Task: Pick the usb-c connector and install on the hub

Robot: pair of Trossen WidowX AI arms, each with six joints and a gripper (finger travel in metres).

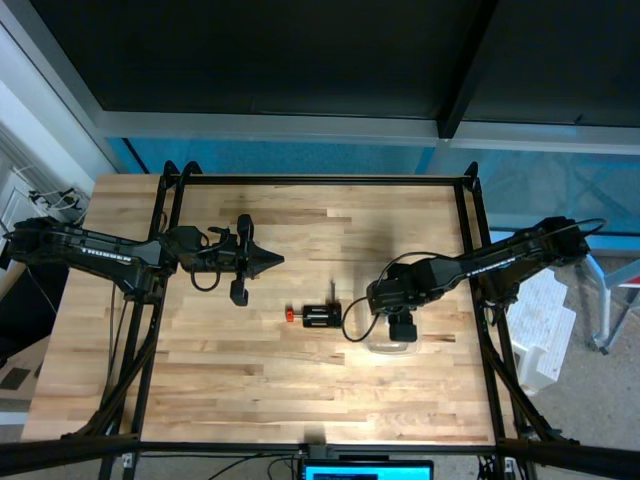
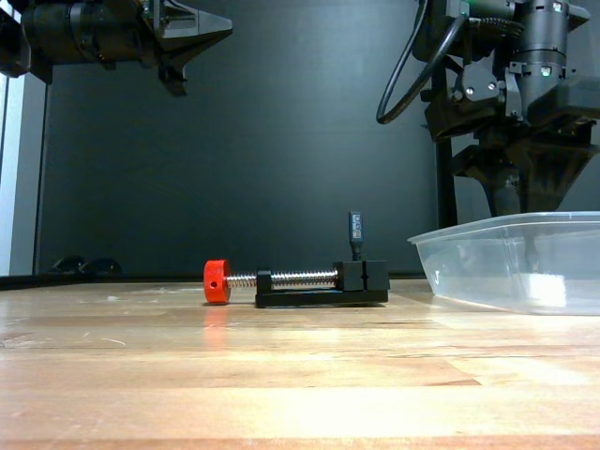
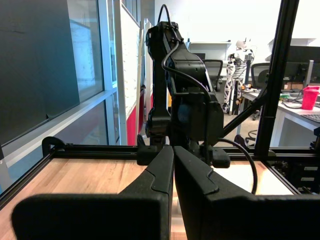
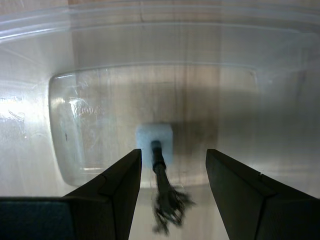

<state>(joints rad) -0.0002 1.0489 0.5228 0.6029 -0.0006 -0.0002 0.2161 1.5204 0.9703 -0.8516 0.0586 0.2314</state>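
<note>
The usb-c connector [image 4: 155, 140], a pale blue block on a short black cable with a frayed end, lies free on the floor of a clear plastic tub [image 4: 60, 100]. My right gripper [image 4: 172, 154] hangs open just above it, one finger on each side and neither touching it. The high view shows this gripper [image 1: 401, 330] over the tub [image 1: 378, 347]. The hub [image 2: 355, 230], a small dark piece, stands upright in a black clamp [image 2: 323, 284] at mid-table. My left gripper [image 1: 272, 260] is shut on nothing, held high over the table left of the clamp.
The clamp has a red knob [image 2: 217, 281] on a steel screw that points left. The tub [image 2: 487, 262] sits right of the clamp, with its rim close to it. A black frame [image 1: 320, 181] borders the table. The left arm [image 2: 103, 33] hovers well above the surface.
</note>
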